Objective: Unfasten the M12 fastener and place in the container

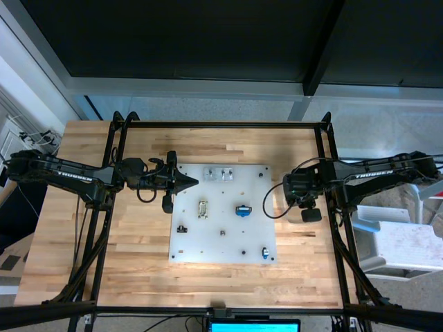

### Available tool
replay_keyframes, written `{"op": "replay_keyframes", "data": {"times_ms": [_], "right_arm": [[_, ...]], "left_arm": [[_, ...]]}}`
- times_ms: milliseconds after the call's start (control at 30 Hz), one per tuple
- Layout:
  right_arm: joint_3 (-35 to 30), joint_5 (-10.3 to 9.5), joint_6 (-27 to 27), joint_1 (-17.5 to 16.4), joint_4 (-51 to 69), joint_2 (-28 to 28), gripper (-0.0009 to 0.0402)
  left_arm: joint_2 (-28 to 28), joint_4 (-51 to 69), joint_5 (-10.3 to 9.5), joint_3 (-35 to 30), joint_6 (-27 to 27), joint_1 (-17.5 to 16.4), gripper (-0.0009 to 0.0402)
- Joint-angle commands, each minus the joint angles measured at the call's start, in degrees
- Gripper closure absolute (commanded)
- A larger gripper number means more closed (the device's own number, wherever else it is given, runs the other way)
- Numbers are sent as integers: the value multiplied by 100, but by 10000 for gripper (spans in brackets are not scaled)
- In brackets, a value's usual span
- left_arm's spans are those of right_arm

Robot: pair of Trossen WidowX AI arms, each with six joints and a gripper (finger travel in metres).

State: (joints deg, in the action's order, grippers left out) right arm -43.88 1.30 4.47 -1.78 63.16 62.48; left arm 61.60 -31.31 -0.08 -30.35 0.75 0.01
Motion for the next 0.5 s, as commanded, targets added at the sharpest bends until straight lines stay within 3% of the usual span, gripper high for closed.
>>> {"op": "replay_keyframes", "data": {"times_ms": [33, 500], "right_arm": [[57, 356, -153, 94, 4, -57, 361], [57, 361, -247, 116, 22, -46, 356]], "left_arm": [[0, 0, 2, -2, 0, -2, 393], [0, 0, 2, -2, 0, 0, 393]]}}
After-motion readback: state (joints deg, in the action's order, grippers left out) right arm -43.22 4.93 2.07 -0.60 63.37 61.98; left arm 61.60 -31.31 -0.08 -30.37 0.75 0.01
